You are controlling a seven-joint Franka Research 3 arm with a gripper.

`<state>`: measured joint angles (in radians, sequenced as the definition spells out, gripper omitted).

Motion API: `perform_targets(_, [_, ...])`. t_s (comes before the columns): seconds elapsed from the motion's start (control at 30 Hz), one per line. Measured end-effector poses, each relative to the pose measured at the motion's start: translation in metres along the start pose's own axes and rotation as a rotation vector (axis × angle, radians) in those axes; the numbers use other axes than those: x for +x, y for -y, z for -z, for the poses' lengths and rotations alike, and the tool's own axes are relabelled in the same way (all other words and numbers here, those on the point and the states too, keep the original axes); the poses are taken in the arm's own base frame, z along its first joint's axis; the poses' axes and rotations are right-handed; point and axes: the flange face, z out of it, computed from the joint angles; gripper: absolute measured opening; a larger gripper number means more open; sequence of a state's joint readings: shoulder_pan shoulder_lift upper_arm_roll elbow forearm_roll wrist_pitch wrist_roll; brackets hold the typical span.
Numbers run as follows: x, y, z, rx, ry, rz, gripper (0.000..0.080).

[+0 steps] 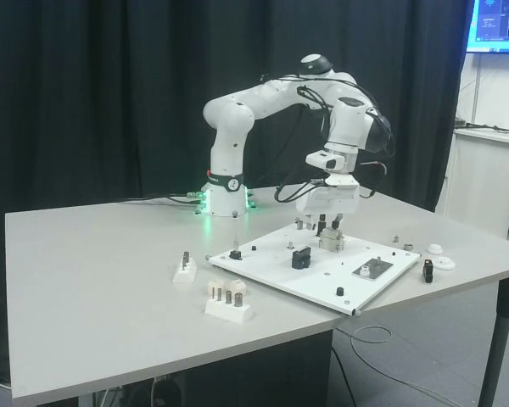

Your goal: Pick BNC.

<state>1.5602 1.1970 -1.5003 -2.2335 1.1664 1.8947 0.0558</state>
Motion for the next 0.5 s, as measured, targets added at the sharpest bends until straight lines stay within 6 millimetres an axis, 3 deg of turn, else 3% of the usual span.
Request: perform_targets(0.5, [-0.002, 0.010, 0.022, 0.032, 0.035, -0.015, 0.0800])
